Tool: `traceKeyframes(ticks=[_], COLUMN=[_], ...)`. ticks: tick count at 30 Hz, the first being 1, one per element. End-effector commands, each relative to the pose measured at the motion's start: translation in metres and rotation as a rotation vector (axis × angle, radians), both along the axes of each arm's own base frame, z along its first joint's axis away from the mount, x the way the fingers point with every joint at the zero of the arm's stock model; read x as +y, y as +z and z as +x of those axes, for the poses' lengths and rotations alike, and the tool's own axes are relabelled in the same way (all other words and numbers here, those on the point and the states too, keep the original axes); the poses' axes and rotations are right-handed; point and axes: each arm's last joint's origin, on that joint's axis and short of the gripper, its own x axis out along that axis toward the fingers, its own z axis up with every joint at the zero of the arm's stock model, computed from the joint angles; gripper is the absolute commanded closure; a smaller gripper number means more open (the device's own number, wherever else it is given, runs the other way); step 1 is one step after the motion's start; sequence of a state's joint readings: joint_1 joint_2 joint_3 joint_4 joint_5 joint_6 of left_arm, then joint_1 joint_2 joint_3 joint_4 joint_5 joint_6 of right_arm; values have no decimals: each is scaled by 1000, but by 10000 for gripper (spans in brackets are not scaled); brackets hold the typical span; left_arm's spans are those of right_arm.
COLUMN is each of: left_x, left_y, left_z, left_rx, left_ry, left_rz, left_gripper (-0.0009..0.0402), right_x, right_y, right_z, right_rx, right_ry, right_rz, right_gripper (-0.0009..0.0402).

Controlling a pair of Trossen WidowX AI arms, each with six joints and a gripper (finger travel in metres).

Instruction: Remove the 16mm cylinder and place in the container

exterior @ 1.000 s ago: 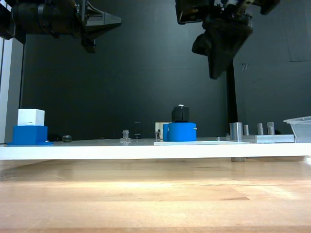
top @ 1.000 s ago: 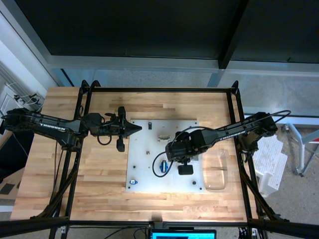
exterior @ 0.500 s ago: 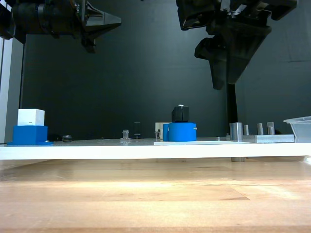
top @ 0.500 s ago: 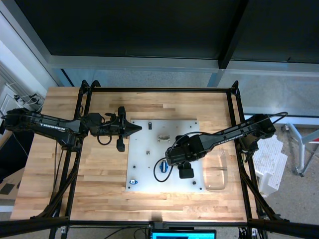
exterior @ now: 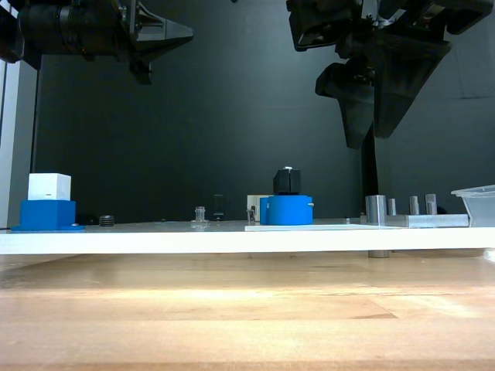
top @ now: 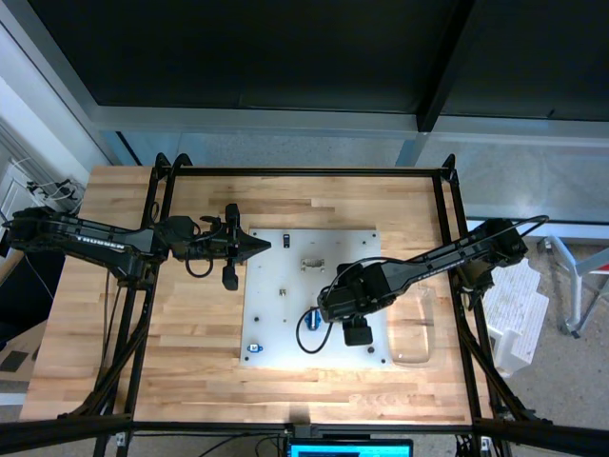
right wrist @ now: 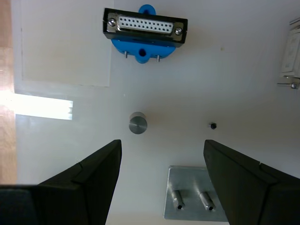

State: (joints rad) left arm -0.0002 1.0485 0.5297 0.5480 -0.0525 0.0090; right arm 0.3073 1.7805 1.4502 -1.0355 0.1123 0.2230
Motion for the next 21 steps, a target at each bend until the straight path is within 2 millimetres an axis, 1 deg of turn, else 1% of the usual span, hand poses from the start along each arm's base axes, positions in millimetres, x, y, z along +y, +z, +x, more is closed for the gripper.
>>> traceKeyframes(ticks=[1, 9, 18, 21], left_x=[0, 0, 0, 0], left_y=[0, 0, 0, 0], left_z=[0, 0, 0, 0], left_rx=[0, 0, 0, 0], left_ry=[0, 0, 0, 0], left_rz=[0, 0, 0, 0], left_gripper=[393, 393, 393, 393], right_x=[0, 2, 6, 7], right_y=[-1, -2, -23, -24], right_z=[0, -1, 8, 10], right_rx=[1, 3, 30, 22], right_ry=[-3, 1, 1, 2], right_rz=[0, 0, -6, -3], right_gripper=[148, 150, 150, 153])
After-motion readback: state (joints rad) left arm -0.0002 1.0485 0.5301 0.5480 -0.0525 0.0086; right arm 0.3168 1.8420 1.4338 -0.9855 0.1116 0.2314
